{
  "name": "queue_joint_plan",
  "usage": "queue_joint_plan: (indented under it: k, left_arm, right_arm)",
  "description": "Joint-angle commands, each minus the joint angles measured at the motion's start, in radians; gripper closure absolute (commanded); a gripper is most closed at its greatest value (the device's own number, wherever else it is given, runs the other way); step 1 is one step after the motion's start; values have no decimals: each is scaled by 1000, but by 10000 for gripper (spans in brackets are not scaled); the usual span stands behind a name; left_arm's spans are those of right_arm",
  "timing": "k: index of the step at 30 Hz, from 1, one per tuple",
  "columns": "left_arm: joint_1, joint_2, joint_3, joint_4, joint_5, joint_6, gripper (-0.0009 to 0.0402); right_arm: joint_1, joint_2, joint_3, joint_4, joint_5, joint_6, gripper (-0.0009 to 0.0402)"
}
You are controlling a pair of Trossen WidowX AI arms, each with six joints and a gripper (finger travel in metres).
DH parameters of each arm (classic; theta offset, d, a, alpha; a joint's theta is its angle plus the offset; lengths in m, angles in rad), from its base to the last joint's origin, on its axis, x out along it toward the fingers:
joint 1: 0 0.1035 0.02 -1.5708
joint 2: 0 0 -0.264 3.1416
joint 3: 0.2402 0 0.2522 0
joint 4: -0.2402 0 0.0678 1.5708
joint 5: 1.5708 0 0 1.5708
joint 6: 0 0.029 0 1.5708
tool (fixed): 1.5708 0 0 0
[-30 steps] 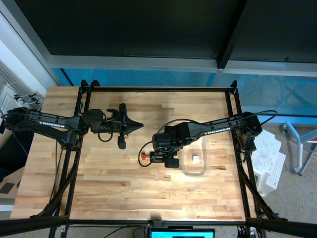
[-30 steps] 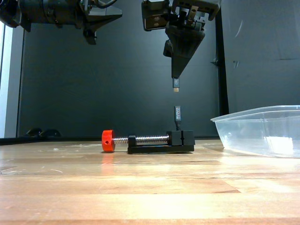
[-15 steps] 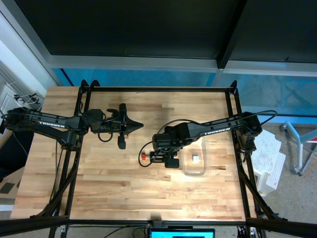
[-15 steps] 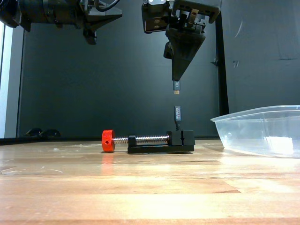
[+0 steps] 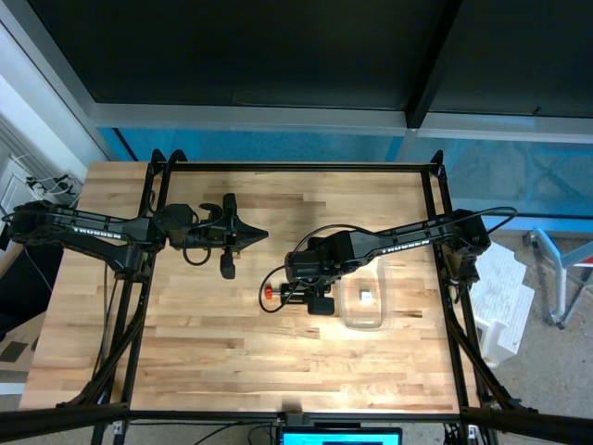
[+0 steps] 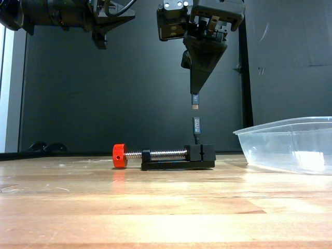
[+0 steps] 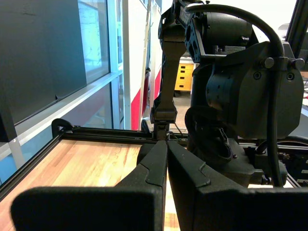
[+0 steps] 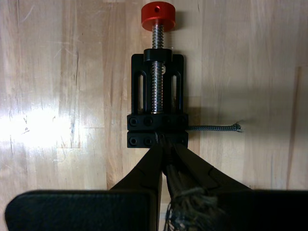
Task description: Pick the usb-c connector and install on the hub
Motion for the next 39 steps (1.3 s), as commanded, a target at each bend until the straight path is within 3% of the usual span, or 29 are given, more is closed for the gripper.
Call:
queue_joint_plan:
  k: [1, 39]
  left_arm:
    - [0, 0, 0, 0, 0, 0, 393]
    - [0, 0, 0, 0, 0, 0, 393]
  right_arm:
    - [1, 2, -6, 6, 0, 8, 393]
    - [5, 20, -10, 8, 0, 28, 393]
